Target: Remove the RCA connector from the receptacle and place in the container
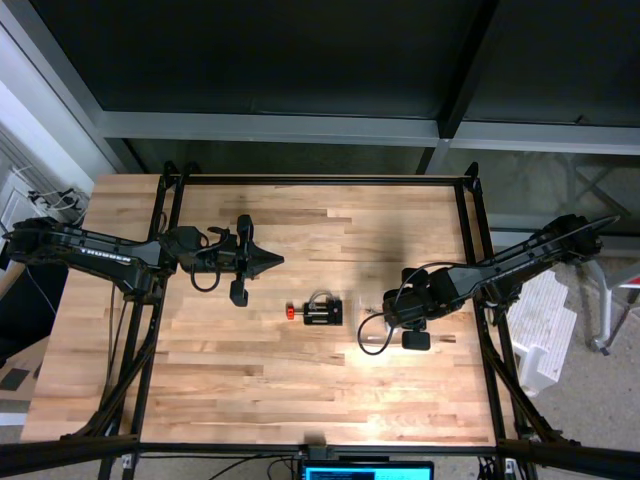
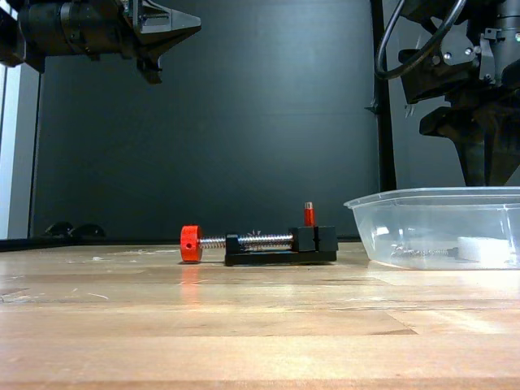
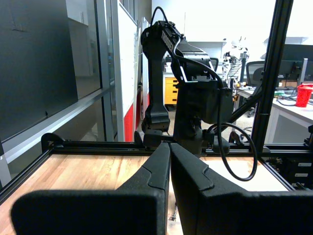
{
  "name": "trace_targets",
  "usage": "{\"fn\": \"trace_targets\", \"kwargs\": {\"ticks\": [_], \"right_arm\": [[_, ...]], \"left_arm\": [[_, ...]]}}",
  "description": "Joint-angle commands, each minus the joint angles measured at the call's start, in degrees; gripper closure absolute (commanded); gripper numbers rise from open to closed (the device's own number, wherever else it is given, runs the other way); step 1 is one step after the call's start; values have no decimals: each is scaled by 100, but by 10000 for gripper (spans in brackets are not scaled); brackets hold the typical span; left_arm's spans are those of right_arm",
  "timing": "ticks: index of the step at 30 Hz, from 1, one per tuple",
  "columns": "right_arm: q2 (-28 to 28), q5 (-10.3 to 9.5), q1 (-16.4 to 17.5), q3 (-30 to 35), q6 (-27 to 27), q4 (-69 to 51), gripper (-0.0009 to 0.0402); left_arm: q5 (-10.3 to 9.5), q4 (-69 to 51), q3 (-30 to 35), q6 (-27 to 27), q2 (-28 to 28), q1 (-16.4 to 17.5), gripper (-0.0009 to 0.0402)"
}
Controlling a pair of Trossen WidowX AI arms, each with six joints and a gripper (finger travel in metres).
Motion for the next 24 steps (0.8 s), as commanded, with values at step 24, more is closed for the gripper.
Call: {"fn": "trace_targets", "kwargs": {"ticks": [24], "right_arm": [[-2118,37,-1493,0,-1825,2859,395]], "left_arm": [[0,0,2,0,0,0,393]]}}
